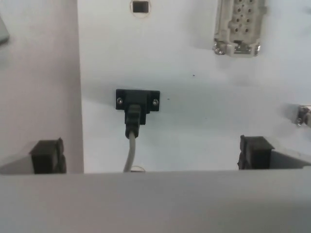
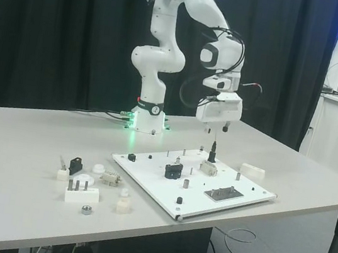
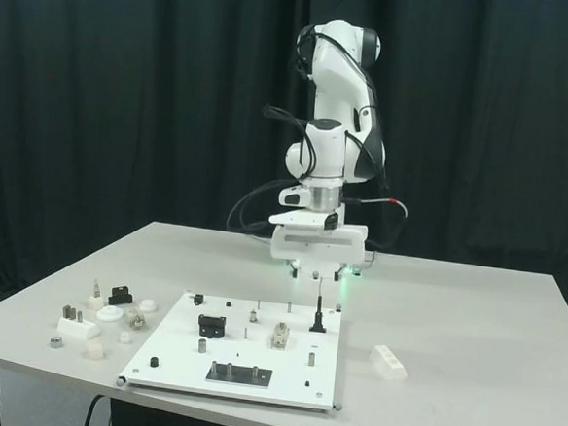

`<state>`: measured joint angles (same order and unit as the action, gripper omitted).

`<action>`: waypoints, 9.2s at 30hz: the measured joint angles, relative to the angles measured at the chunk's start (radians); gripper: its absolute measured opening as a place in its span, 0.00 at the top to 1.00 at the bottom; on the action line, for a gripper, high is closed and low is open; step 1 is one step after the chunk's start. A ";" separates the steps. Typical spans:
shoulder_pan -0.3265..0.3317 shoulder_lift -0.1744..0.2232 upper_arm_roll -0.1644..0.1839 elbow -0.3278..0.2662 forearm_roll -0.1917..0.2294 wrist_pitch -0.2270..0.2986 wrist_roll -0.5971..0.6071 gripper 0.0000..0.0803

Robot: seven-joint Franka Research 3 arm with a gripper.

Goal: Pick Ethernet.

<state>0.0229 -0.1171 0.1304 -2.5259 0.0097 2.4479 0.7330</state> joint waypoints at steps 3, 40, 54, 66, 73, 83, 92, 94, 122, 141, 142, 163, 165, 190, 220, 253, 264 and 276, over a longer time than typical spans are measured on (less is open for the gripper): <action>0.000 -0.019 0.000 0.002 0.000 -0.011 0.001 0.01; -0.016 -0.063 -0.001 0.018 0.003 -0.024 0.009 0.00; -0.143 -0.080 -0.007 0.049 -0.030 0.017 -0.029 0.00; -0.264 -0.082 -0.030 0.077 -0.029 0.044 -0.154 0.00; -0.298 -0.082 -0.070 0.084 -0.027 0.062 -0.228 0.00; -0.326 -0.066 -0.151 0.102 -0.017 0.096 -0.350 0.00; -0.342 -0.024 -0.234 0.132 0.007 0.147 -0.463 0.00; -0.343 -0.011 -0.251 0.142 0.019 0.158 -0.485 0.00; -0.437 0.227 -0.352 0.376 0.232 0.176 -0.836 0.00; -0.546 0.366 -0.353 0.516 0.413 0.097 -0.864 0.00; -0.552 0.373 -0.353 0.523 0.416 0.088 -0.864 0.00; -0.635 0.461 -0.353 0.575 0.453 0.006 -0.863 0.00; -0.641 0.466 -0.353 0.575 0.457 0.001 -0.863 0.00; -0.684 0.557 -0.361 0.611 0.576 -0.043 -0.835 0.00; -0.684 0.702 -0.363 0.722 0.632 -0.075 -0.830 0.00; -0.683 0.751 -0.364 0.751 0.633 -0.098 -0.851 0.00; -0.683 0.760 -0.364 0.758 0.631 -0.098 -0.860 0.35; -0.680 0.760 -0.364 0.767 0.630 -0.100 -0.872 0.77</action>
<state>-0.6567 0.6433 -0.2336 -1.7594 0.6401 2.3484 -0.1389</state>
